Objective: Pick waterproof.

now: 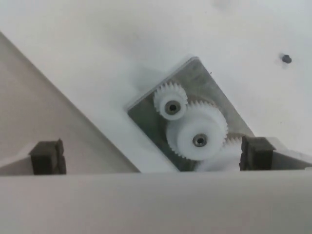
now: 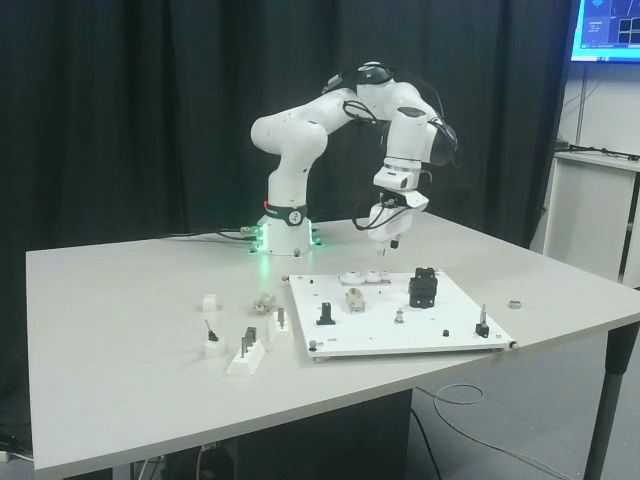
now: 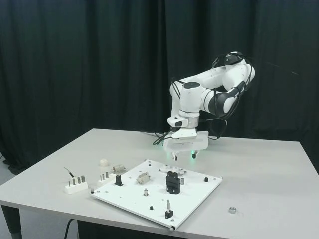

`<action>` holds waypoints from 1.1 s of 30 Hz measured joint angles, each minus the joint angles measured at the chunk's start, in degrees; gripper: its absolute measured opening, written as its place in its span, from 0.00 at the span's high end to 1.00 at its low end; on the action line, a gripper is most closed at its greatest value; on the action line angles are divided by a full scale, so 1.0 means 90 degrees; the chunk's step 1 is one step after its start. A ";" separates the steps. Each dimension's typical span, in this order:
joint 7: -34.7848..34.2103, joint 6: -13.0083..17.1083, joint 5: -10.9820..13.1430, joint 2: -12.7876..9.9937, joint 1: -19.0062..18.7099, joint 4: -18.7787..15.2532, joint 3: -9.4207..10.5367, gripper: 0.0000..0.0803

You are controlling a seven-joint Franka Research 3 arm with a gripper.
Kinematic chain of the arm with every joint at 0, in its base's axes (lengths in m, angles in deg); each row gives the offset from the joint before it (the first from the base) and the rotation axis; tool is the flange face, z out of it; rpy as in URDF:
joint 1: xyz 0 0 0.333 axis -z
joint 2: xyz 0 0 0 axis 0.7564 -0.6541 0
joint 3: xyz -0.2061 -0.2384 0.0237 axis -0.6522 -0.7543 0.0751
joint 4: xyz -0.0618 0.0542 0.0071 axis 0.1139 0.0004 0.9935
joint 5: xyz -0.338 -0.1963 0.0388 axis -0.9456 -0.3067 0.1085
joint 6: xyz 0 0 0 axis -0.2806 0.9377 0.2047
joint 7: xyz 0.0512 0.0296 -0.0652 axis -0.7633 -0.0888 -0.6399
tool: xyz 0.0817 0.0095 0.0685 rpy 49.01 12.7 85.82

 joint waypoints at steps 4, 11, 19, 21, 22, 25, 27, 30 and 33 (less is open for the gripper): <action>0.0000 0.0000 0.0000 0.0000 0.0018 0.0000 0.0000 0.00; 0.0000 0.0002 0.0000 -0.0004 0.0053 0.0000 0.0000 0.00; -0.0041 0.0055 0.0000 -0.0010 0.0132 0.0000 0.0000 0.00; -0.0050 0.0067 0.0001 -0.0010 0.0160 0.0001 0.0000 0.00; -0.0055 0.0068 0.0002 -0.0010 0.0174 0.0003 0.0000 0.00; -0.0063 0.0074 0.0004 -0.0010 0.0224 0.0013 0.0000 0.00; -0.0063 0.0082 0.0005 -0.0010 0.0257 0.0020 0.0000 0.00; -0.0063 0.0107 0.0009 -0.0010 0.0311 0.0032 0.0000 0.00; -0.0063 0.0146 0.0016 -0.0010 0.0364 0.0042 0.0000 0.00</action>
